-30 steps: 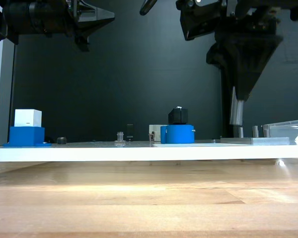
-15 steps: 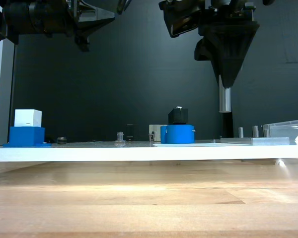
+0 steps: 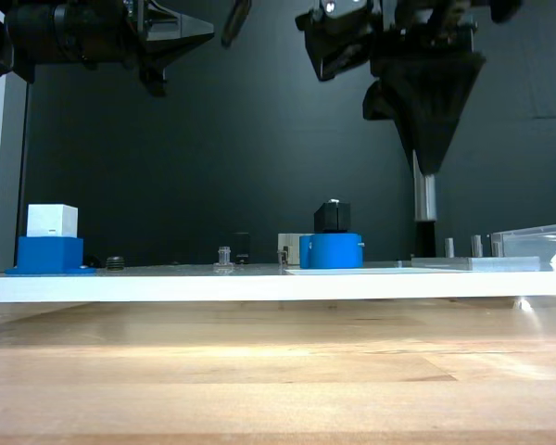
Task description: Pick the 16mm cylinder and install on the taskboard
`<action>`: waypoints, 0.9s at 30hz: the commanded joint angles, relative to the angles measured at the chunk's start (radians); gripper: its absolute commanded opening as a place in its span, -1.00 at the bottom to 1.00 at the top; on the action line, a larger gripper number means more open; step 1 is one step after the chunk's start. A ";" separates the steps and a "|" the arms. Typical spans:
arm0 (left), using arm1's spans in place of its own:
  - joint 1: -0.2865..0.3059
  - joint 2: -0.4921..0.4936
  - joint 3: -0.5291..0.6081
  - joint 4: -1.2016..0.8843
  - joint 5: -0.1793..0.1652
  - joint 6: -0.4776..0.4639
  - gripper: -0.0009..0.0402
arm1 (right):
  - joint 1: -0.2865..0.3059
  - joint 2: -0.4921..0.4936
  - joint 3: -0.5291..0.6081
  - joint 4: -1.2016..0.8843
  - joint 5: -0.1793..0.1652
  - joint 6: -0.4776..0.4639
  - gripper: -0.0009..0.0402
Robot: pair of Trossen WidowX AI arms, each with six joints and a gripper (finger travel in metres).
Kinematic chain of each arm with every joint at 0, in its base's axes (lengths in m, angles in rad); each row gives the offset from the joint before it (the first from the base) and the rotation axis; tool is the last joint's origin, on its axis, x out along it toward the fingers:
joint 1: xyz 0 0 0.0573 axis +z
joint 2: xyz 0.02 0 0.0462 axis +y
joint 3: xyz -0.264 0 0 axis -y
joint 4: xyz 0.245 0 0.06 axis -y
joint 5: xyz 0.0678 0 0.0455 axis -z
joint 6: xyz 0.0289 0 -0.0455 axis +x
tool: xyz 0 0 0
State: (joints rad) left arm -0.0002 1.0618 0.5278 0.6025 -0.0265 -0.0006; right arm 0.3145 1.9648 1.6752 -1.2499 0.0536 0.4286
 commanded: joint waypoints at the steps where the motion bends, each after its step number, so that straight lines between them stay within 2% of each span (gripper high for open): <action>1: 0.000 0.000 0.000 0.000 0.000 0.000 -0.96 | 0.001 0.020 -0.001 0.005 -0.002 0.001 -0.92; 16: 0.000 0.000 0.000 0.000 0.000 0.000 -0.96 | 0.014 0.020 -0.083 0.089 -0.002 0.006 -0.92; 27: 0.000 0.000 0.000 0.000 0.000 0.000 -0.96 | 0.014 0.018 -0.096 0.091 0.007 0.004 -0.92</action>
State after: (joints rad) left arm -0.0002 1.0618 0.5282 0.6029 -0.0265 -0.0006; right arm 0.3298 1.9827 1.5814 -1.1580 0.0597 0.4351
